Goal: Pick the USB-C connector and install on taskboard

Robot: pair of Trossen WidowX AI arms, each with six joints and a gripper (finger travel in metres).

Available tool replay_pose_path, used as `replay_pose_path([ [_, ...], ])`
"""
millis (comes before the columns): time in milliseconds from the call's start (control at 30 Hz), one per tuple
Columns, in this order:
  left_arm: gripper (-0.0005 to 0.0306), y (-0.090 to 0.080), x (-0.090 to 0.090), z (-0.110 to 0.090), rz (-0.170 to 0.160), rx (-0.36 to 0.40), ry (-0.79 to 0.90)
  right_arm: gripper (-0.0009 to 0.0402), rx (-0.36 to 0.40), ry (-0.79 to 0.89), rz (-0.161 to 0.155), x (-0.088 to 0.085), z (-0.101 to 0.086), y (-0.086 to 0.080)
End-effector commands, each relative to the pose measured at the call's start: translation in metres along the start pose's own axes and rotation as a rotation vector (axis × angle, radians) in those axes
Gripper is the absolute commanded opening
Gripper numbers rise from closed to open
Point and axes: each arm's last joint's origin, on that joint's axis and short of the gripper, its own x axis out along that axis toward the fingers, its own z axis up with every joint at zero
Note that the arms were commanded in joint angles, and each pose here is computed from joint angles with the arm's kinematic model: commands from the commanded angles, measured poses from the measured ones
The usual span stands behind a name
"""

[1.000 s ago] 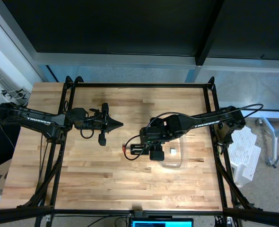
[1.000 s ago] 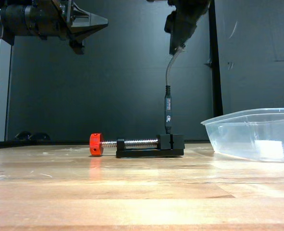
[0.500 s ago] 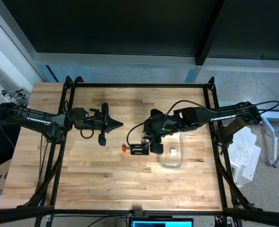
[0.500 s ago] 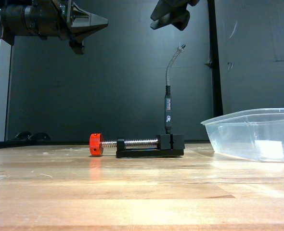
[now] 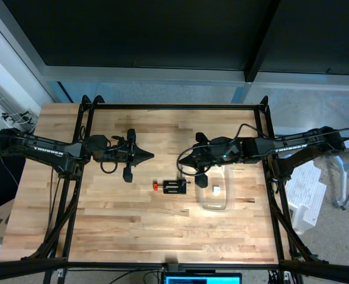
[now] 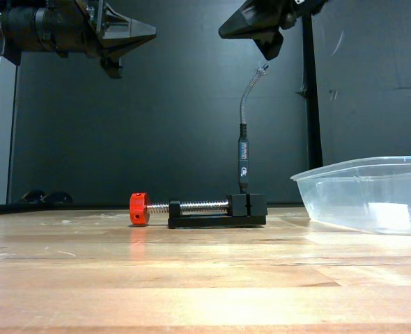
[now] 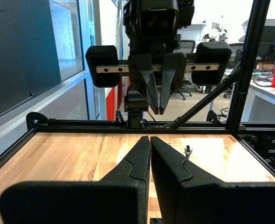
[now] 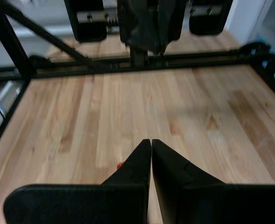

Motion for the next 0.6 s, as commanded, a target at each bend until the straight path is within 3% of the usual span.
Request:
replay_pose_path([
  [33,0.0,0.0,0.0,0.0,0.0,0.0,-0.001,0.0001,0.003,-0.068,-0.005,-0.005,-0.008,-0.006],
  [200,0.0,0.0,0.0,0.0,0.0,0.0,-0.001,0.0,0.008,-0.17,0.028,-0.012,-0.02,-0.014],
  [600,0.0,0.0,0.0,0.0,0.0,0.0,-0.001,0.0,0.024,-0.37,0.04,-0.03,-0.055,-0.022],
])
